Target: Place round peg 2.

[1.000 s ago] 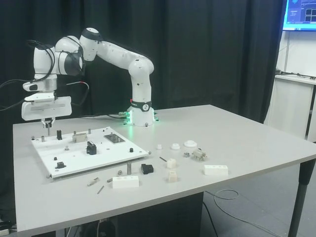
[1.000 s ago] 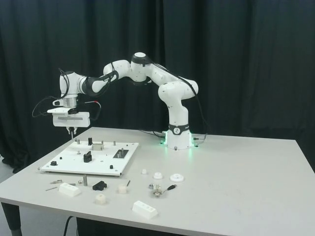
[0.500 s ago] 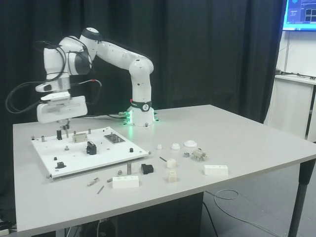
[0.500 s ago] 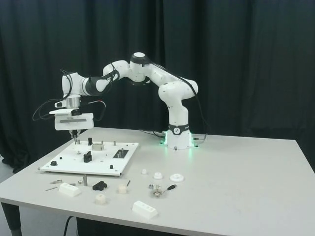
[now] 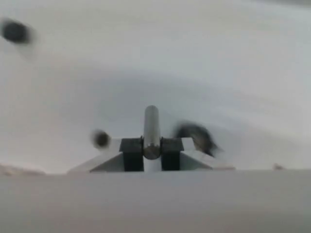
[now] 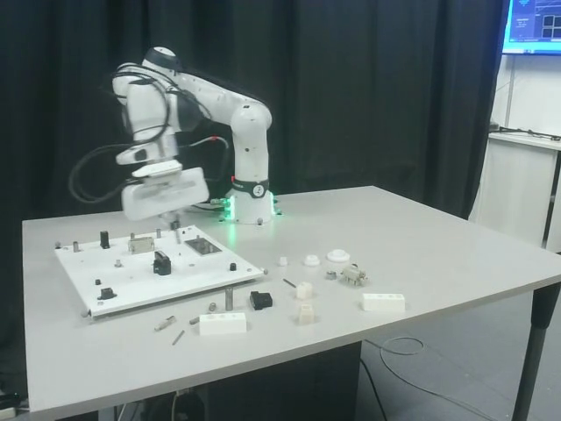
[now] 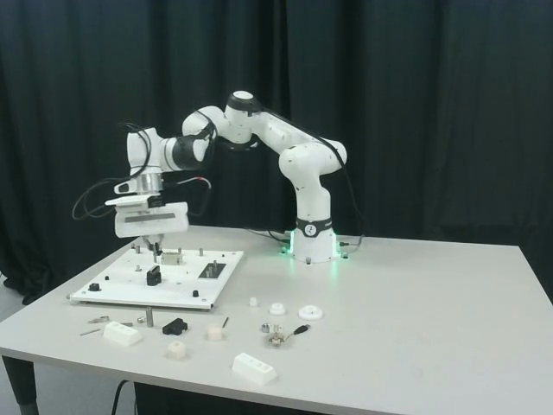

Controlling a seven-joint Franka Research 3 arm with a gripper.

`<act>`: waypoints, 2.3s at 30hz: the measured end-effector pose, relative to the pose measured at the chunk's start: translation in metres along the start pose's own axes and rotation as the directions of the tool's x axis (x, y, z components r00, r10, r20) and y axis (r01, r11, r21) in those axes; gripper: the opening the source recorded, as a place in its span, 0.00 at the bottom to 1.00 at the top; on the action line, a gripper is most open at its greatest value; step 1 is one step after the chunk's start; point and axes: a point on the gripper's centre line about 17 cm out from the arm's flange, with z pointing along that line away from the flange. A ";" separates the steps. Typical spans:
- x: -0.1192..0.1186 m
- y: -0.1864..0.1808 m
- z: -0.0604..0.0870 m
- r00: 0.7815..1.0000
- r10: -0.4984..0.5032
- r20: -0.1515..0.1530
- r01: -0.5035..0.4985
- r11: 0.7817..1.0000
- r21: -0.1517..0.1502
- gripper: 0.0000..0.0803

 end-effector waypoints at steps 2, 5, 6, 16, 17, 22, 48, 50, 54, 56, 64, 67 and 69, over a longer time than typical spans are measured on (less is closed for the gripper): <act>0.013 -0.015 0.004 1.000 -0.004 -0.006 0.004 1.000 0.007 0.09; 0.031 -0.039 0.010 1.000 -0.009 -0.011 0.010 1.000 0.020 0.09; 0.036 -0.046 0.013 1.000 -0.010 -0.012 0.011 1.000 0.025 0.09; 0.082 -0.119 0.037 1.000 -0.016 0.002 0.016 0.999 0.049 0.09; 0.086 -0.126 0.040 1.000 -0.018 0.005 0.017 0.999 0.050 0.09; 0.102 -0.158 0.052 1.000 -0.022 0.019 0.021 0.999 0.048 0.09; 0.148 -0.231 0.120 0.997 -0.034 0.076 0.037 0.998 -0.047 0.09; 0.149 -0.233 0.123 0.996 -0.032 0.080 0.036 0.998 -0.049 0.09; 0.152 -0.235 0.129 0.996 -0.031 0.086 0.036 0.998 -0.053 0.09; 0.153 -0.236 0.132 0.996 -0.032 0.089 0.037 0.998 -0.055 0.09; 0.156 -0.238 0.139 0.995 -0.034 0.099 0.040 0.998 -0.058 0.09; 0.156 -0.237 0.142 0.994 -0.034 0.103 0.040 0.997 -0.059 0.09; 0.157 -0.237 0.143 0.994 -0.034 0.105 0.040 0.997 -0.059 0.09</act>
